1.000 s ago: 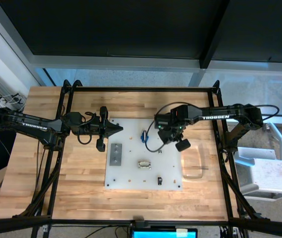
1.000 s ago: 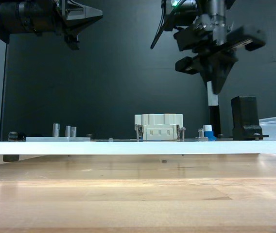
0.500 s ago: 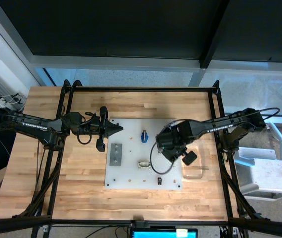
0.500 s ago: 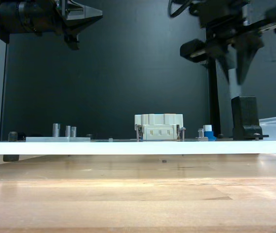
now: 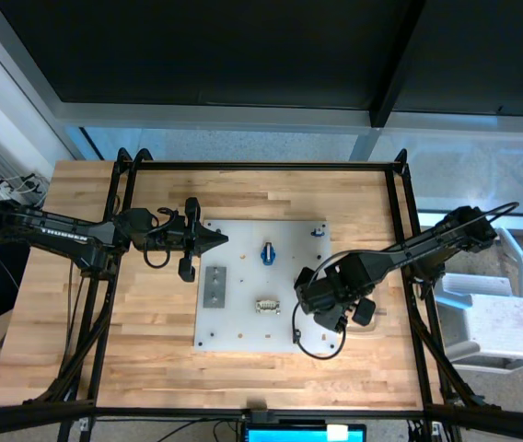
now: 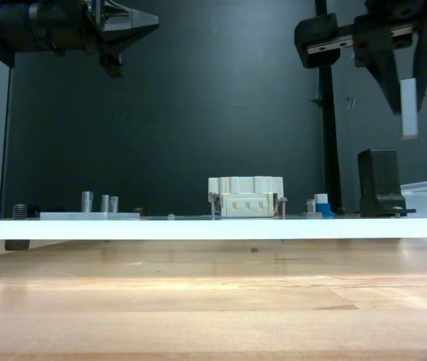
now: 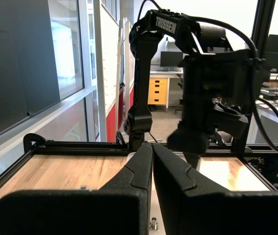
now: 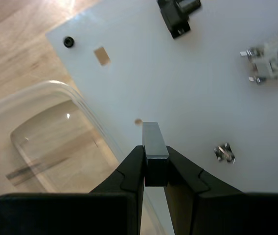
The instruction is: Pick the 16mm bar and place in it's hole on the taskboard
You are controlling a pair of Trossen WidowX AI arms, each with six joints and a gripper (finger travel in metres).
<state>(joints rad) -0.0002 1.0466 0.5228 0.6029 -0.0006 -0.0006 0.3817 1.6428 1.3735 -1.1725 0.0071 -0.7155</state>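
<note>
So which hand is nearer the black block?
Right. The right hand, holding the 16mm bar, hangs raised beside the black block; the left hand hovers over the board's left edge.

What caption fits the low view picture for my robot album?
Right gripper holds the 16mm bar upright above the taskboard; left gripper hangs shut, high at left.

Left arm (image 5: 50, 230), frame left: matte black slim links, white TROSSEN lettering, looped black cable.
Right arm (image 5: 427, 241), frame right: same black build, black cable loops.
Left gripper (image 5: 223, 238), centre-left, and right gripper (image 8: 154, 161): black, tapered wedge fingers.
</note>
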